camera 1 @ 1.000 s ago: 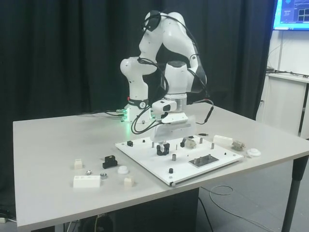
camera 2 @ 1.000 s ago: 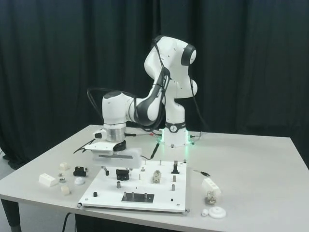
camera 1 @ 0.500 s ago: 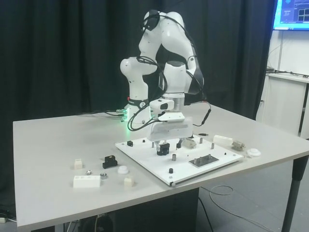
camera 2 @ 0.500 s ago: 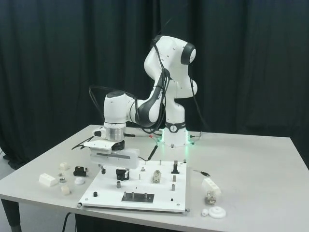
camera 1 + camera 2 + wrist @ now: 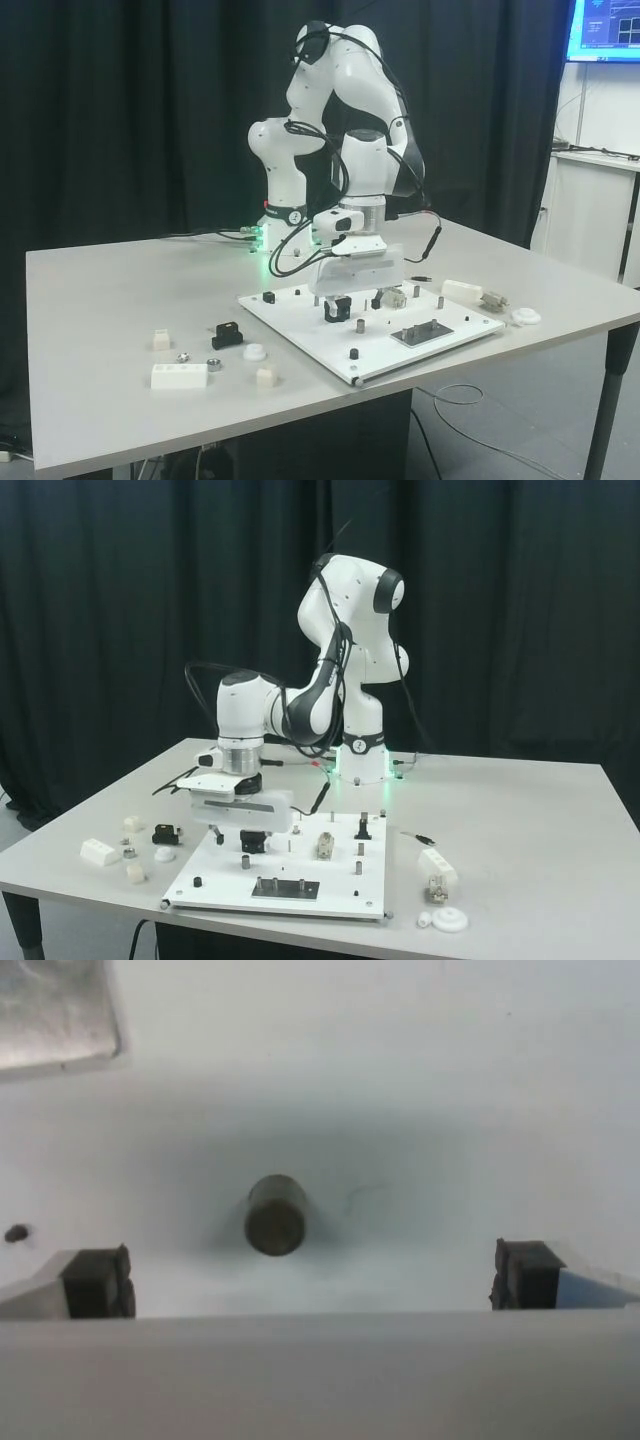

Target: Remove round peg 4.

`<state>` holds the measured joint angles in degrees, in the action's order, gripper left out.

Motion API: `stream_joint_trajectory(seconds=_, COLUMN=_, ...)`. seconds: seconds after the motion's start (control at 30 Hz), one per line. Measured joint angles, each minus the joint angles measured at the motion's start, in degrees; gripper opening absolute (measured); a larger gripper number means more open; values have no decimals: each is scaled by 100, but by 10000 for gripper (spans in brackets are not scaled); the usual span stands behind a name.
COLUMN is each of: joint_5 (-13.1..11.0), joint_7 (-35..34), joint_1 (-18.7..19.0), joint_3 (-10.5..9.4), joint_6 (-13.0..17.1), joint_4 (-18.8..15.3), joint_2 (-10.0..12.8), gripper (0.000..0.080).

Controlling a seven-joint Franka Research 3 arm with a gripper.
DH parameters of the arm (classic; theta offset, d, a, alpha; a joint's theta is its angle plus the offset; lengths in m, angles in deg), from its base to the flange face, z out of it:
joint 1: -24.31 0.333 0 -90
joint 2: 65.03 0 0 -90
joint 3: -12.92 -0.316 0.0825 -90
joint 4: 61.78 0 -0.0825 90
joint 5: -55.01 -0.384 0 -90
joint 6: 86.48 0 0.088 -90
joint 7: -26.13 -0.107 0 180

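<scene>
Round peg 4 (image 5: 275, 1216), a short grey cylinder standing upright in the white board (image 5: 420, 1080), looks rigid, light and smooth, best pinched across its exposed sides; the gripper (image 5: 310, 1280) hangs above it, fingers spread wide, peg between them untouched.

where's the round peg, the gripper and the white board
round peg (image 5: 274, 1216): wrist view, on its top face
gripper (image 5: 310, 1278): wrist view, midway between its fingertips
white board (image 5: 340, 898): second room view, bare front part
</scene>
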<state>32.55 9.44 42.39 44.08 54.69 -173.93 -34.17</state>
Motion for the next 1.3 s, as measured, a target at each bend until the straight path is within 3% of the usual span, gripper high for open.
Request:
stream_joint_trajectory(seconds=0.57, joint_5=-6, joint_7=-125, joint_1=-226, joint_3=-304, joint_6=148, joint_4=5, joint_2=130, gripper=800)
stream_joint_trajectory(seconds=1.3, joint_5=-6, joint_7=-227, joint_1=-327, joint_3=-443, joint_6=167, joint_4=159, joint_2=323, gripper=800)
